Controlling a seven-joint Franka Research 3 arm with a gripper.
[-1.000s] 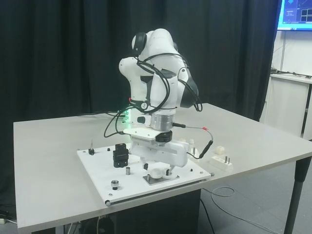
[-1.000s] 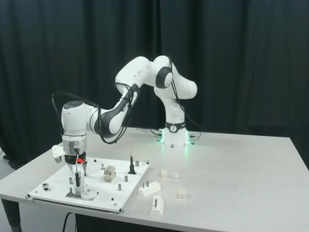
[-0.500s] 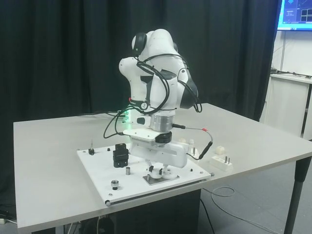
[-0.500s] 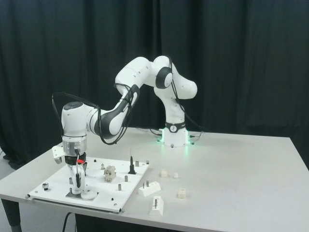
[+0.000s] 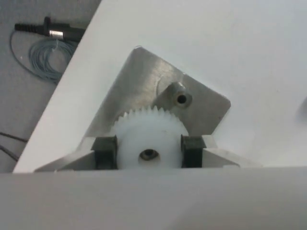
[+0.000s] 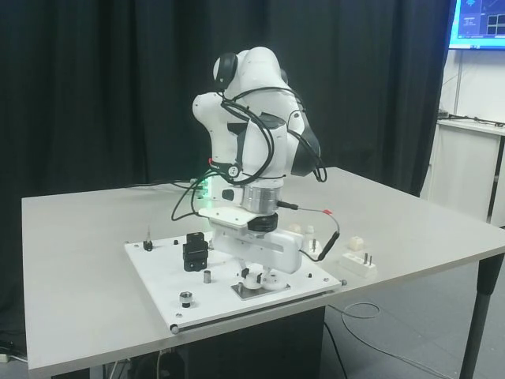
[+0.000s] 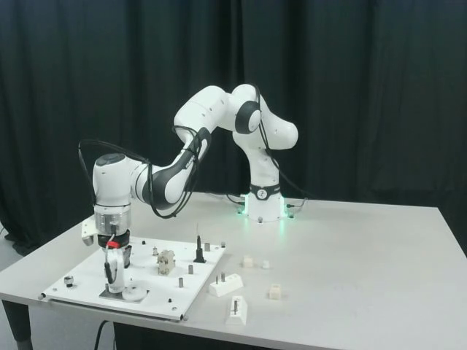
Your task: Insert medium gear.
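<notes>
Two black pads (image 5: 105, 152) of my gripper (image 5: 148, 152) press on opposite sides of the white medium gear (image 5: 149, 136), so I am clamped on it with the fingers only a gear's width apart. I hold the gear low over the grey metal plate (image 5: 129, 81) on the white board (image 6: 162, 272), just beside a short peg (image 5: 180, 96), near the worktop (image 6: 71, 237) front edge.
</notes>
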